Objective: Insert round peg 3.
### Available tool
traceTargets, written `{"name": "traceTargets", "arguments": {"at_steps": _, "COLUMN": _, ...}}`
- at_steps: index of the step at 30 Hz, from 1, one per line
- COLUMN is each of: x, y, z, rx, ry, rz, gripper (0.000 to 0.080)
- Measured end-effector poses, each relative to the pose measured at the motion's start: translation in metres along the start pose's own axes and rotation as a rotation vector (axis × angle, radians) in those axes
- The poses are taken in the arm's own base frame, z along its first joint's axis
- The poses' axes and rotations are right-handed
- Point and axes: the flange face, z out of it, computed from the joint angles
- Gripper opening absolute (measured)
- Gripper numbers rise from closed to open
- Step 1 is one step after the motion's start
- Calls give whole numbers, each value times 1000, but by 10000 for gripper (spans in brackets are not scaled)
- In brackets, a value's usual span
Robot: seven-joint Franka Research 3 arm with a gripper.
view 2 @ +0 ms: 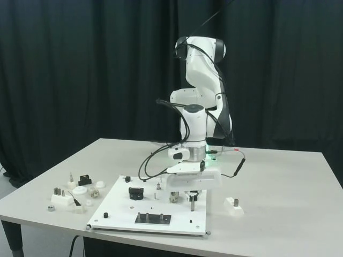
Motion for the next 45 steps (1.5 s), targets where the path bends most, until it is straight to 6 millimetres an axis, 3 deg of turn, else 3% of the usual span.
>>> {"name": "traceTargets", "arguments": {"at_steps": 45, "x": 19, "y": -2, "z": 4, "rx": -7, "ry": -68, "rz": 88, "gripper": 103}}
